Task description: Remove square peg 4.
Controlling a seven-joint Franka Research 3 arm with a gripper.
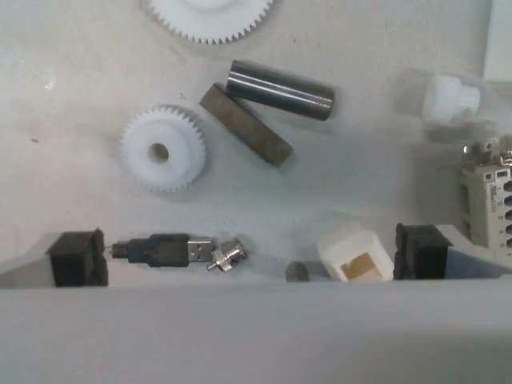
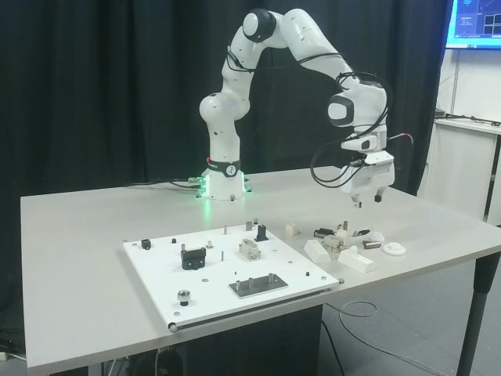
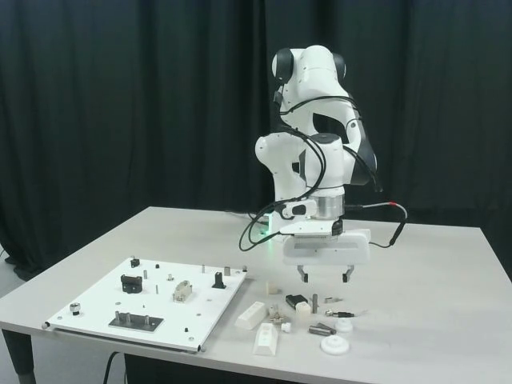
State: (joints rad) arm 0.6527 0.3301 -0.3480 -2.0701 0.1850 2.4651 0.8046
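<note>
Black curtains (image 3: 120,104) are hanging behind the grey table (image 2: 86,227), while a lit screen (image 2: 474,23) is glowing at two o'clock above a white cabinet (image 2: 462,164) in the first room view.

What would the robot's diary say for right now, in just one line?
hand: open, holding nothing | place: above loose parts beside white board | below it: small gear, metal rod, square bar

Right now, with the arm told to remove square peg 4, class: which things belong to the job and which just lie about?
Job: gripper, open above the loose parts; grey square bar.

Lying about: dark cylinder, white gears, USB plug, white board.
</note>
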